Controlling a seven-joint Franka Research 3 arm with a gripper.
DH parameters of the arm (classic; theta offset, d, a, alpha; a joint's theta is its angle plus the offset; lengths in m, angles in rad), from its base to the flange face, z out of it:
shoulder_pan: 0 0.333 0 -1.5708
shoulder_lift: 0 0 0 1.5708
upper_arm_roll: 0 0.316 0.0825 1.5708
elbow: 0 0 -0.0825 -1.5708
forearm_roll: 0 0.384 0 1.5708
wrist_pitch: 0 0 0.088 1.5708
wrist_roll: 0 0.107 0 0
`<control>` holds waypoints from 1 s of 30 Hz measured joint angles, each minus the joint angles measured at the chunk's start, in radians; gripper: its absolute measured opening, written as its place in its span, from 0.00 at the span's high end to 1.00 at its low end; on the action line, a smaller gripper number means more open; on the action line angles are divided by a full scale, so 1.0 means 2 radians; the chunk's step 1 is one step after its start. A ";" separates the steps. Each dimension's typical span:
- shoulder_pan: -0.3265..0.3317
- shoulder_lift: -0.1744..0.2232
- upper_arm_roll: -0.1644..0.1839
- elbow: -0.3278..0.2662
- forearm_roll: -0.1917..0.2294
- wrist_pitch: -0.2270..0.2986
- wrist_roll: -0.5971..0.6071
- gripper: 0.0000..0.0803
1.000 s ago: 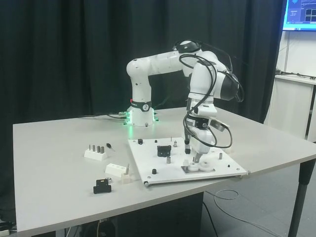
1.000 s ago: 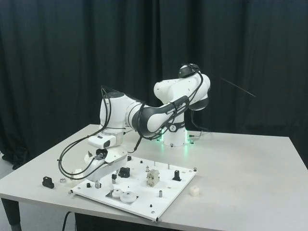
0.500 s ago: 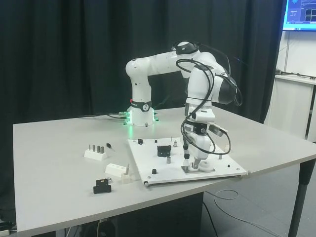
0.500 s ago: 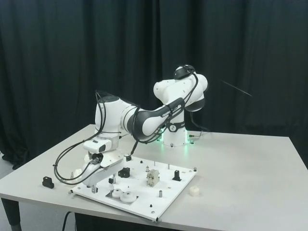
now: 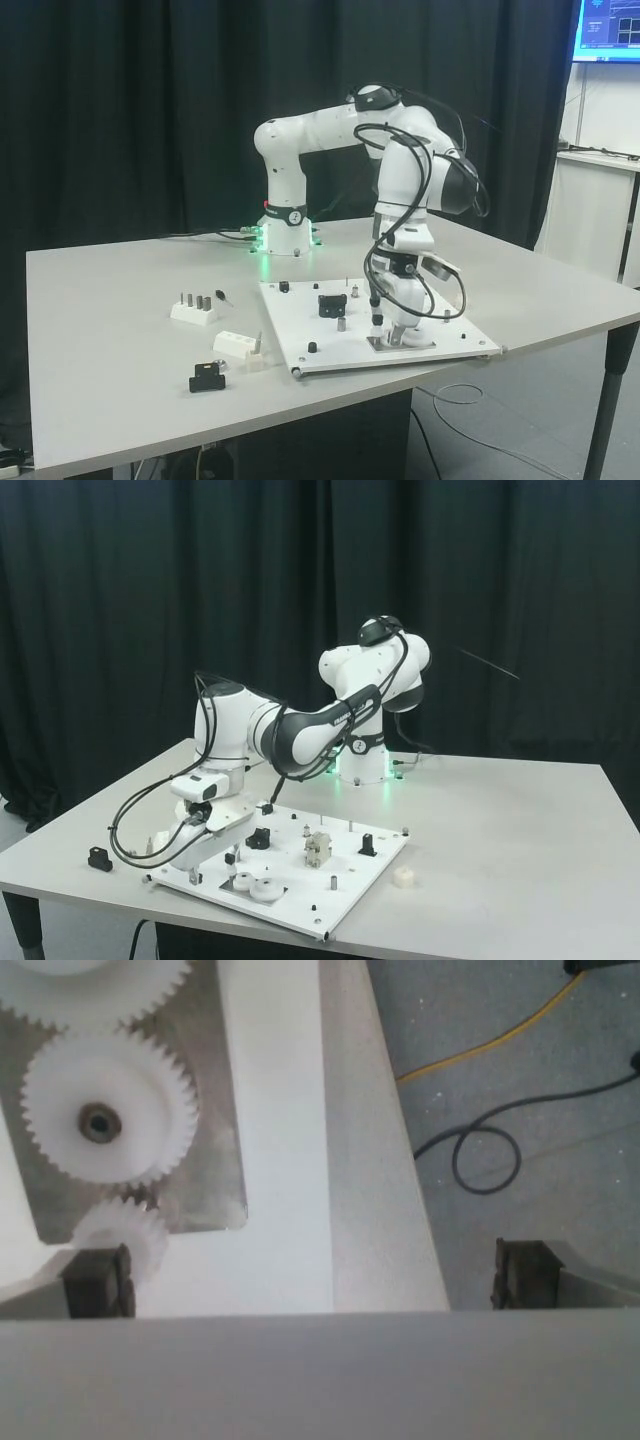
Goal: Insert small gear.
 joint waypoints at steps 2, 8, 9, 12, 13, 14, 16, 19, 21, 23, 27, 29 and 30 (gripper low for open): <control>-0.001 0.000 0.002 0.000 0.000 0.000 0.000 0.00; -0.004 0.001 0.007 0.000 0.000 0.000 0.000 0.00; -0.005 0.001 0.008 0.000 0.000 0.001 0.000 0.00; -0.007 0.001 0.012 0.000 0.000 0.004 0.000 0.00; -0.008 0.001 0.013 0.000 0.000 0.005 0.000 0.00; -0.008 0.001 0.015 0.000 0.000 0.006 0.000 0.00; -0.010 0.001 0.017 0.000 0.000 0.008 0.000 0.00; -0.011 0.001 0.019 0.000 0.000 0.009 0.000 0.00; -0.011 0.001 0.019 0.000 0.000 0.009 0.000 0.00; -0.011 0.001 0.019 0.000 0.000 0.009 0.000 0.00; -0.011 0.001 0.019 0.000 0.000 0.009 0.000 0.00; -0.011 0.001 0.019 0.000 0.000 0.009 0.000 0.00; -0.011 0.001 0.019 0.000 0.000 0.009 0.000 0.00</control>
